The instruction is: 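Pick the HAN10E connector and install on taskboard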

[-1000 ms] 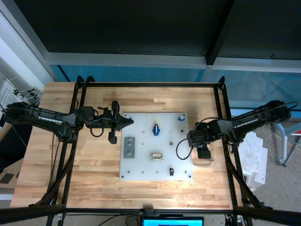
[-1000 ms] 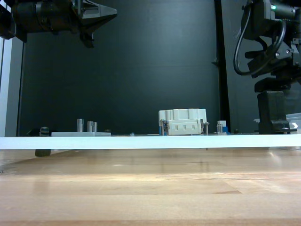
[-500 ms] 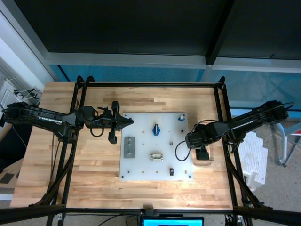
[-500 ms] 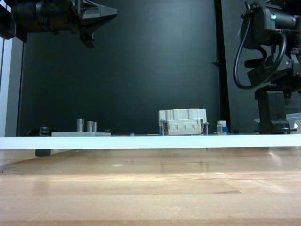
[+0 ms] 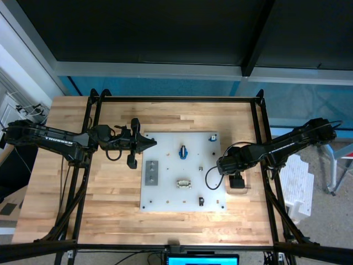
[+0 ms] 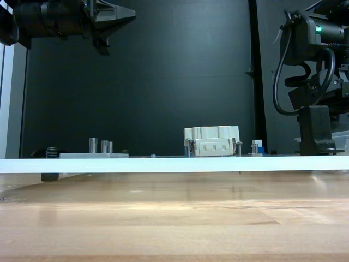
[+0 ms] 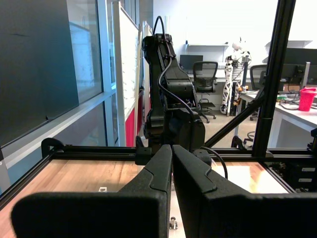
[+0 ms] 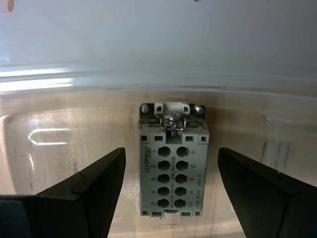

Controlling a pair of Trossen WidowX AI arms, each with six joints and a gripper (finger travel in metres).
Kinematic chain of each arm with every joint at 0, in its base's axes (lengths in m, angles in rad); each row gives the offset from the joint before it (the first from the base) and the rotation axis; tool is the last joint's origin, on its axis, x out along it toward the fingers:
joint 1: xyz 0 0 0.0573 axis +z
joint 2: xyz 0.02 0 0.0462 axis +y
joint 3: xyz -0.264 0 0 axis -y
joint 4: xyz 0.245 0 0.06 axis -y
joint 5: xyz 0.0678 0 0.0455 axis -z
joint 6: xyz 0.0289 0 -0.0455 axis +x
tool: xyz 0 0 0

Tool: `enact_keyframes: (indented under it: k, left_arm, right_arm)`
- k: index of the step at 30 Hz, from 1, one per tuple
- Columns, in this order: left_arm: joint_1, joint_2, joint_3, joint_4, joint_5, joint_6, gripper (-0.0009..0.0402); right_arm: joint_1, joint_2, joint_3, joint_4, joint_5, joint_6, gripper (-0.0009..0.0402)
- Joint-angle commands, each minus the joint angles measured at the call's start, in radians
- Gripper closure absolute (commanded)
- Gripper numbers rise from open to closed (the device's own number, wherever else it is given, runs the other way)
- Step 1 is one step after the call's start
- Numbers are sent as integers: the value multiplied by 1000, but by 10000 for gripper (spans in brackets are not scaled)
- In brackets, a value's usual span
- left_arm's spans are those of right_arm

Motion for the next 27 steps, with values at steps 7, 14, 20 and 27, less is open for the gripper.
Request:
enact_keyframes:
  k: [7, 14, 20, 27]
  left_arm:
    - [0, 0, 0, 0, 0, 0, 392]
    - [0, 0, 0, 0, 0, 0, 392]
    - [0, 0, 0, 0, 0, 0, 392]
    - [0, 0, 0, 0, 0, 0, 392]
  right_arm:
    - [0, -1, 0, 0, 0, 0, 184]
    - [0, -1, 0, 0, 0, 0, 240]
    - [0, -2, 0, 0, 0, 0, 278]
    - [0, -3, 2, -1, 0, 0, 298]
